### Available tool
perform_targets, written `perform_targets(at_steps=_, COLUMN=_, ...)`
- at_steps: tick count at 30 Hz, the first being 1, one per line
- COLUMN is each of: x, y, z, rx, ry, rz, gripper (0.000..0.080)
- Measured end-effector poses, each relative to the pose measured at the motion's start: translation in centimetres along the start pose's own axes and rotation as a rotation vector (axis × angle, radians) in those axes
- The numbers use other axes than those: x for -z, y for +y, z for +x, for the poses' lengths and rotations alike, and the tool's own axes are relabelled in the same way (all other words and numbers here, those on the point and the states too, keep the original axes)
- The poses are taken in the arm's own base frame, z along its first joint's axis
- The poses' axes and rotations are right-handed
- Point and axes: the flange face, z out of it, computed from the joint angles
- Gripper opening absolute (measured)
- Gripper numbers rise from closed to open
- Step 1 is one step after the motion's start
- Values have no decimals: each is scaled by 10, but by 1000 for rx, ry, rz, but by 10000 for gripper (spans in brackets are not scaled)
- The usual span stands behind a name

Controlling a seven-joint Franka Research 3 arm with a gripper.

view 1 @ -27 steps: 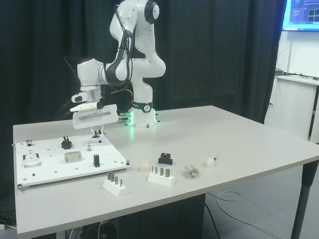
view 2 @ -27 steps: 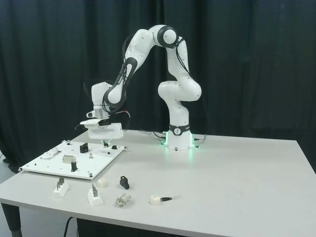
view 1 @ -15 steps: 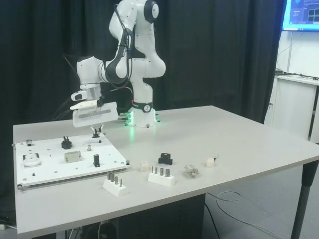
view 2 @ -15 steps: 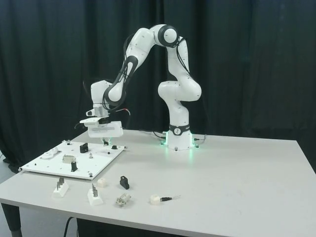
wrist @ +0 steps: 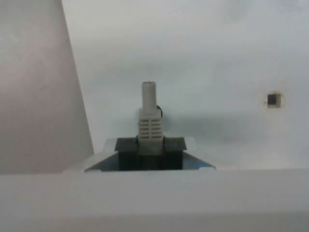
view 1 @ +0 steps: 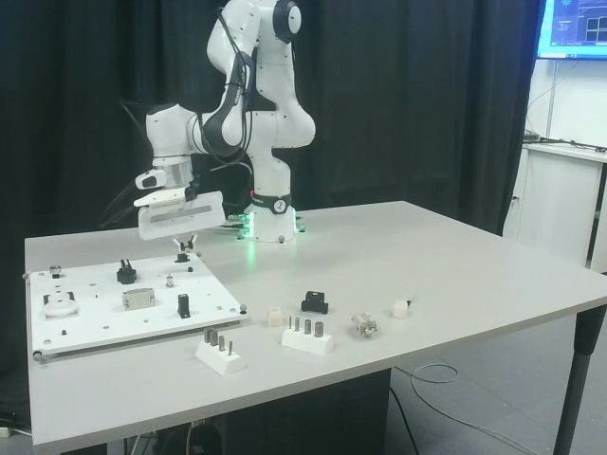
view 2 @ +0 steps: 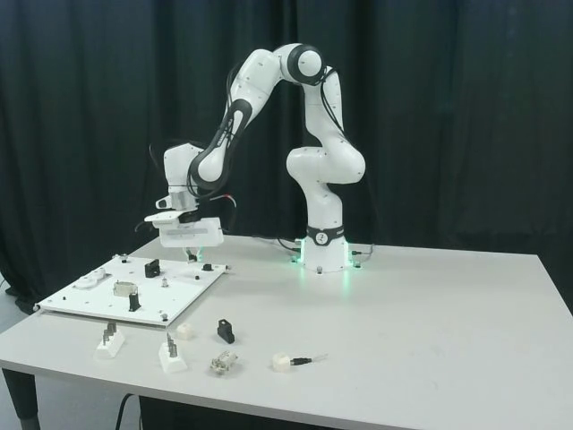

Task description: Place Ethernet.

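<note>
You see the Ethernet plug (wrist: 149, 117), pale with a ribbed boot, standing upright in its black socket (wrist: 150, 152) on the white board (view 1: 133, 308), near the board's far edge at about one o'clock.

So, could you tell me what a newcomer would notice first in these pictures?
Probably the white arm, arched from its green-lit base down over the far corner of the white board. Next, in the wrist view, the grey Ethernet plug standing in a black socket on that board. Then the small parts scattered along the grey table's near edge.
</note>
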Motion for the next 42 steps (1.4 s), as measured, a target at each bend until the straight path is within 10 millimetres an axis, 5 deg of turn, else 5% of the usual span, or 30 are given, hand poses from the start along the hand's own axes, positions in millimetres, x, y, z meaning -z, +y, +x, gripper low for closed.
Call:
perform_targets(at_steps=22, x=12, y=-30, z=-3, rx=11, ry=-41, rz=43, gripper=104)
perform_targets(at_steps=42, x=12, y=-139, z=-6, rx=74, ry=-14, rz=-28, gripper=104)
